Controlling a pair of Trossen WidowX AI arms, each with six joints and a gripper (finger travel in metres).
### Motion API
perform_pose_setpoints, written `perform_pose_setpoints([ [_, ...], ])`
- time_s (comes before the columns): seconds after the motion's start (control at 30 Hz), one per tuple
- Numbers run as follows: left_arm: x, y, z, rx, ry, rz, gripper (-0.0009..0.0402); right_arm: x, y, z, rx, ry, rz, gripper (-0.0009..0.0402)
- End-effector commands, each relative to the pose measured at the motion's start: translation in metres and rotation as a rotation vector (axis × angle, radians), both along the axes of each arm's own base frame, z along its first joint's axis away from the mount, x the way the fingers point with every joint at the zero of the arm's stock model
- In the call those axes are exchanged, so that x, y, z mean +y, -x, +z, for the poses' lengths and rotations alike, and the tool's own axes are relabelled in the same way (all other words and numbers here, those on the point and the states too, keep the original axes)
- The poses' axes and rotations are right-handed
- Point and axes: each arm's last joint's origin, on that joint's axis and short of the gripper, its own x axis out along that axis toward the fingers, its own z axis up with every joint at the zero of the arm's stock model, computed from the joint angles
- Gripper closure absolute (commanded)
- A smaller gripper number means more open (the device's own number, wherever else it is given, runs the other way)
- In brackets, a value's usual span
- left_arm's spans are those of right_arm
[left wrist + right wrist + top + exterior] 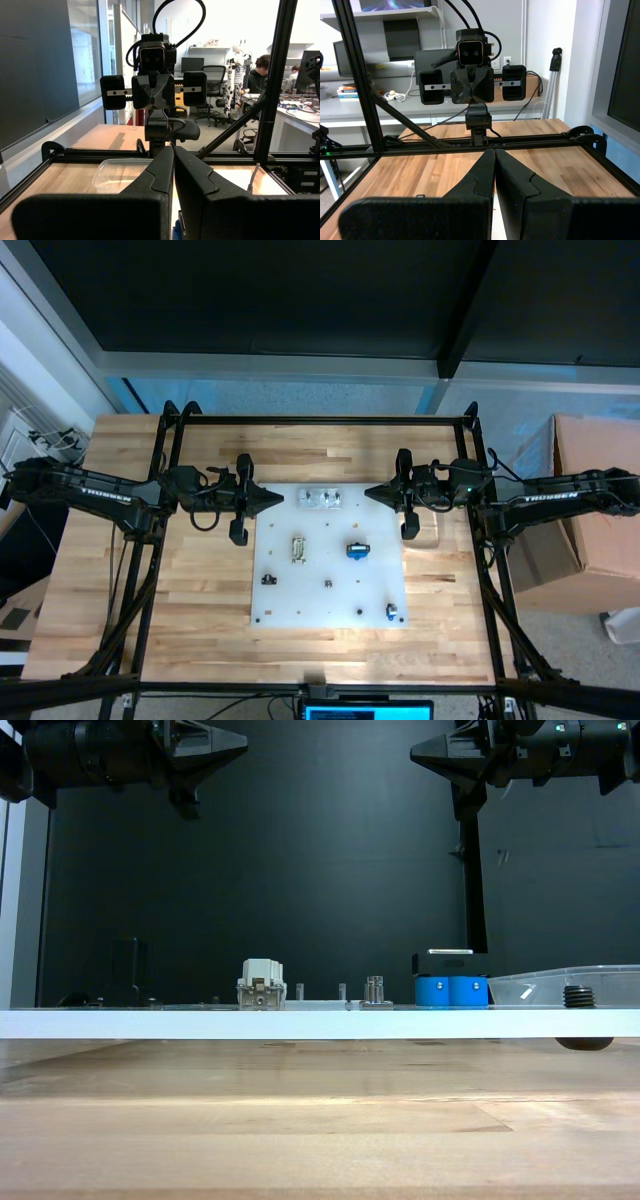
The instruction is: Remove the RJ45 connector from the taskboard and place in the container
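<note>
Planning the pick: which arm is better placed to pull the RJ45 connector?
Left, probably: the left hand, shut, hovers nearer the RJ45 connector seated in the board; the right hand, also shut, hovers by the container.

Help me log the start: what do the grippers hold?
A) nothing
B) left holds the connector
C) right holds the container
A: left gripper and right gripper hang shut and empty, high over the taskboard at its left and right edges; which board part is the RJ45 connector, I cannot tell.
</note>
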Motion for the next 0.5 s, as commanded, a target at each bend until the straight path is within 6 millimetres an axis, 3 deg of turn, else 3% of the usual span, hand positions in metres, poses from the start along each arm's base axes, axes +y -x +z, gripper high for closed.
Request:
perform_pose_setpoints([
  [0.03, 0.0, -0.0001, 0.0001, 0.0, 0.0, 0.0, 0.0393, 0.0, 0.0, 0.0004, -0.005, 0.001, 0.0, 0.0393],
  [0.5, 0.0, -0.0001, 0.0001, 0.0, 0.0, 0.0, 0.0393, 0.0023, 0.0001, 0.003, 0.011, 0.001, 0.064, 0.0393],
])
